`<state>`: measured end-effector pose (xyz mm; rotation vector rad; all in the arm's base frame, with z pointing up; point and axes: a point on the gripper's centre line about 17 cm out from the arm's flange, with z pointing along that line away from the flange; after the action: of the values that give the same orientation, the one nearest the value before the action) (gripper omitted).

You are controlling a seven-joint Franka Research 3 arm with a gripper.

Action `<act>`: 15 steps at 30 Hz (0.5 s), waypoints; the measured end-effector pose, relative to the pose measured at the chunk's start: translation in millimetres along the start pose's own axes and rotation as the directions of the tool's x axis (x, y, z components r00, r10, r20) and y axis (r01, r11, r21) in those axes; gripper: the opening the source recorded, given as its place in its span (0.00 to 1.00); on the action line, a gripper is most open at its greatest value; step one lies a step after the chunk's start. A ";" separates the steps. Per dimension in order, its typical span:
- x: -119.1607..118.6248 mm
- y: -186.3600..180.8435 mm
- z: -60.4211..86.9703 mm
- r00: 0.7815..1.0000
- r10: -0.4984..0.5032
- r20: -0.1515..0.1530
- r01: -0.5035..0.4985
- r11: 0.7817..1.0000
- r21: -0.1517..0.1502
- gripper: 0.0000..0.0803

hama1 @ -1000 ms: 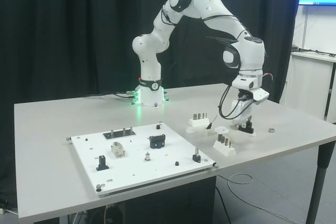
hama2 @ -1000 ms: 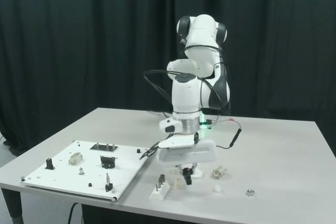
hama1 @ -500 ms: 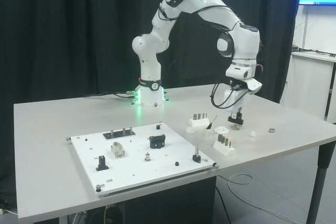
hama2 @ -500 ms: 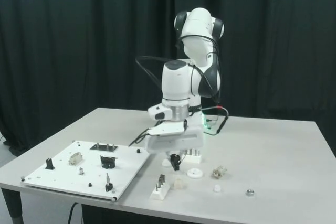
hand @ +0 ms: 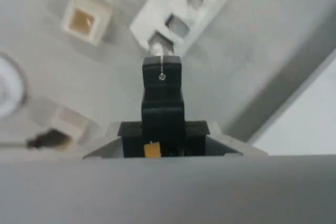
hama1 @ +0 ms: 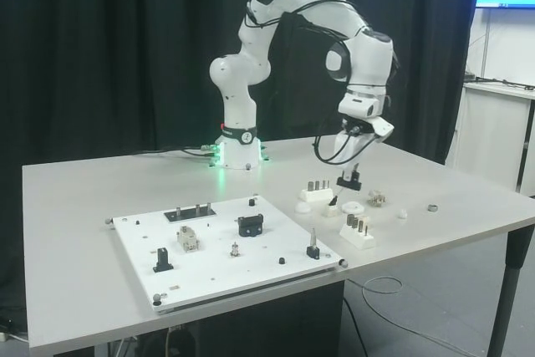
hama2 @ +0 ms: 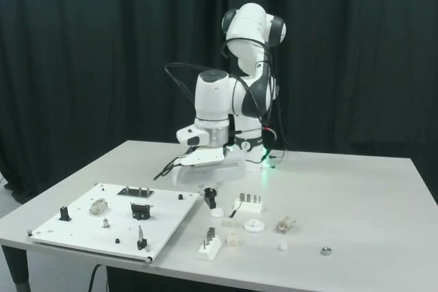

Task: Insert D-SUB.

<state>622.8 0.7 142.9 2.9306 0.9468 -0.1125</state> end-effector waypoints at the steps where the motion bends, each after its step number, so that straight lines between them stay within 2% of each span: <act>1: -3.1 1.8 -0.1 1.000 -0.015 0.001 0.015 1.000 -0.001 0.19; 6: -17.3 10.9 0.8 0.996 -0.094 0.004 0.094 0.996 -0.008 0.19; 15: -35.6 31.9 8.1 0.985 -0.169 -0.035 0.168 0.985 -0.042 0.19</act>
<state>612.3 -46.6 139.1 2.8235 1.1880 -0.0448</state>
